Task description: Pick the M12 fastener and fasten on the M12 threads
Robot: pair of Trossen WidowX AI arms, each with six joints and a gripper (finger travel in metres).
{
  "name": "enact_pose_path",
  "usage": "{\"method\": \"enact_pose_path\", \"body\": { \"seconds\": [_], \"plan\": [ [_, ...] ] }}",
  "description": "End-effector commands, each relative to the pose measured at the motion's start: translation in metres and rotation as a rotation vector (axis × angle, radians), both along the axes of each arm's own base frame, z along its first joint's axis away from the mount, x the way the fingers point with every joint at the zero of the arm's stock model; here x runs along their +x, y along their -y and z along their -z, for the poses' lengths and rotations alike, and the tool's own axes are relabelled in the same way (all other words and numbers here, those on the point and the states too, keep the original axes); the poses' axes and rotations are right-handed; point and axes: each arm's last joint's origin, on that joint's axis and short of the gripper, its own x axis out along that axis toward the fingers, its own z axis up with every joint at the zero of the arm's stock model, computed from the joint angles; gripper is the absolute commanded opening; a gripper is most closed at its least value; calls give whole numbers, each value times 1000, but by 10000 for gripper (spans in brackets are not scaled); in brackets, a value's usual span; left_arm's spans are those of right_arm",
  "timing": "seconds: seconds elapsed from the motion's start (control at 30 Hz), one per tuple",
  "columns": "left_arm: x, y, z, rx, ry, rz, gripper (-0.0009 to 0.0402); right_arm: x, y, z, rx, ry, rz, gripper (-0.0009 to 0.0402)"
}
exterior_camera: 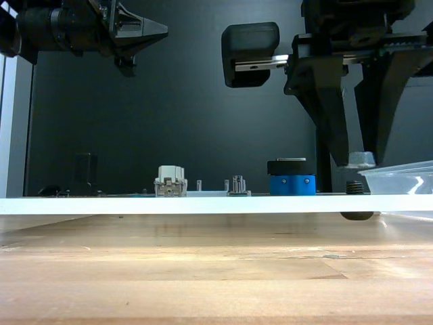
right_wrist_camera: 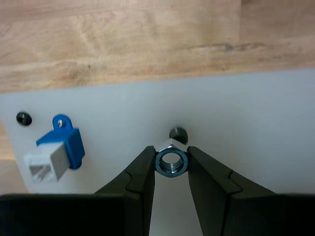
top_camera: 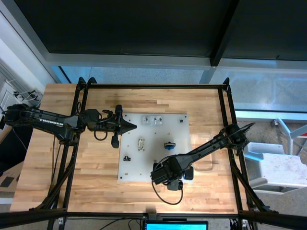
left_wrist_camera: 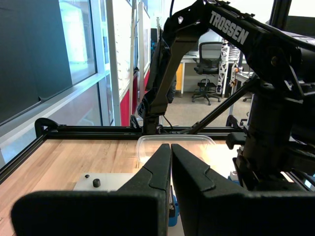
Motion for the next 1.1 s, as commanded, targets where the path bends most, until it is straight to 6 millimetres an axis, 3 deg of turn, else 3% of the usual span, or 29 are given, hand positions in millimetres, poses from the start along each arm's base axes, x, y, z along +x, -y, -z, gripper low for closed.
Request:
{"method": "enact_pose_path", "body": {
  "seconds": [0.03,1.1],
  "plan": [
    [0,0,0,0,0,0,0,2,-2,4,4,7,-2,23],
    [0,0,0,0,0,0,0,6,-4,17,3,4,26,23]
  ]
}}
